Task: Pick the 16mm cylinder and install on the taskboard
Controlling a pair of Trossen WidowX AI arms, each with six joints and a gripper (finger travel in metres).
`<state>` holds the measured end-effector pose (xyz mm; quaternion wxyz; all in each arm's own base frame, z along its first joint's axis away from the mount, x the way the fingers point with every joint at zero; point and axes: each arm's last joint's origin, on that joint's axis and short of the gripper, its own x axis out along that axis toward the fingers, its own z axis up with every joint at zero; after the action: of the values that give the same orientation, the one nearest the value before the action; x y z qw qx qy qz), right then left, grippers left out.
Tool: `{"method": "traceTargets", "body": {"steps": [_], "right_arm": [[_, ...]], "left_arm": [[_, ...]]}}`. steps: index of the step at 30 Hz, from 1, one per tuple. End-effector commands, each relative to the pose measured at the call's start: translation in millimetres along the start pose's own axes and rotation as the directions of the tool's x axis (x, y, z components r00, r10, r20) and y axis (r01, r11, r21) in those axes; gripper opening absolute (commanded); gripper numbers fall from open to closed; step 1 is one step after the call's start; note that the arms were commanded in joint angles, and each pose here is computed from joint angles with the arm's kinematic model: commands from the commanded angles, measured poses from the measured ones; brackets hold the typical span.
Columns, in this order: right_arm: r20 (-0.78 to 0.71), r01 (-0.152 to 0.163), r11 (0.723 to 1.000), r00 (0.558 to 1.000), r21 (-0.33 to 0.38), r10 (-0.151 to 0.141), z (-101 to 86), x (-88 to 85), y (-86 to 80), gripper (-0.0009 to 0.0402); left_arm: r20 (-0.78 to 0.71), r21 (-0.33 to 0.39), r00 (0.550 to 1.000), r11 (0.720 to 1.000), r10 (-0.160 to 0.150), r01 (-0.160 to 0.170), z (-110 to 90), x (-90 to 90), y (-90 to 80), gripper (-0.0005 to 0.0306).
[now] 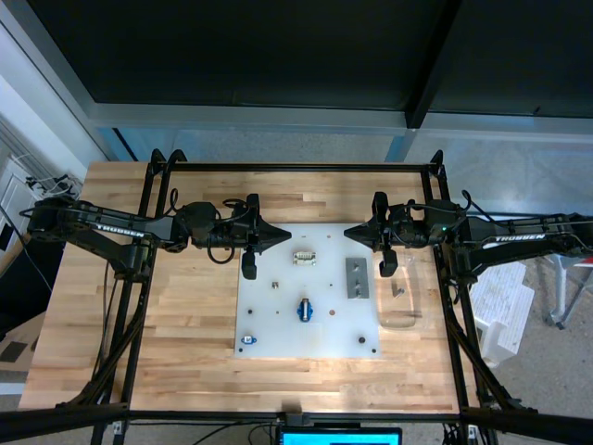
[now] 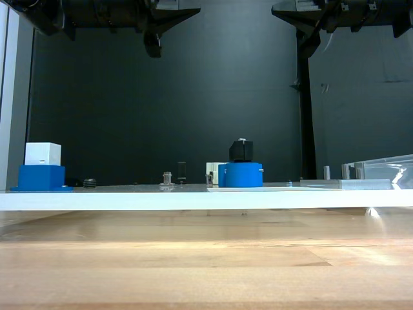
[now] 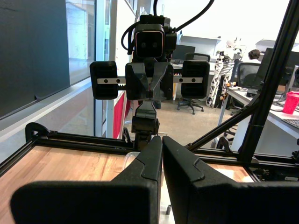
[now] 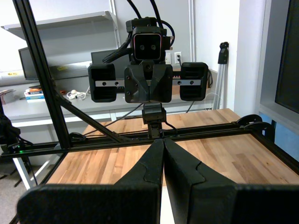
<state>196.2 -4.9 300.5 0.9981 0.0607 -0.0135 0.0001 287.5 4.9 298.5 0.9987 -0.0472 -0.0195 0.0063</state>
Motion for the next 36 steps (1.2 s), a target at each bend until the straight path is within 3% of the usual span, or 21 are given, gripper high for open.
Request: {"method": "traceTargets", "body": {"steps": [1, 11, 14, 20, 26, 36], "right_arm": [[-0.002, -0.003, 1.0, 1.0, 0.001, 0.003, -0.2, 0.2, 0.4, 0.0], [-0.002, -0.004, 1.0, 1.0, 0.002, 0.004, -0.2, 0.2, 0.7, 0.0], [-0.01, -0.002, 1.0, 1.0, 0.031, 0.003, 0.3, 0.3, 0.7, 0.0], [-0.214, 0.024, 0.999, 0.977, 0.036, -0.016, 9.8, -2.4, 3.1, 0.0], [-0.395, 0.057, 0.997, 0.918, 0.053, -0.032, 15.1, -10.6, 5.0, 0.0], [-0.671, 0.081, 0.995, 0.741, 0.065, -0.017, 7.4, -31.8, 14.7, 0.0001]], "left_arm": [[0.0, 0.0, 1.0, 1.0, 0.0, 0.0, 0, 0.1, 0.1, 0.0], [0.0, 0.0, 1.0, 1.0, 0.0, 0.0, 0, 0.1, 0.1, 0.0], [0.0, 0.0, 1.0, 1.0, 0.001, -0.001, 0, 0.1, 0.2, 0.0], [0.0, 0.0, 1.0, 1.0, 0.0, 0.0, 0, 0.1, 0.1, 0.0], [0.0, 0.0, 1.0, 1.0, 0.0, 0.0, 0, 0.1, 0.1, 0.0], [0.0, 0.0, 1.0, 1.0, 0.0, 0.0, 0, 0.1, 0.1, 0.0]]}}
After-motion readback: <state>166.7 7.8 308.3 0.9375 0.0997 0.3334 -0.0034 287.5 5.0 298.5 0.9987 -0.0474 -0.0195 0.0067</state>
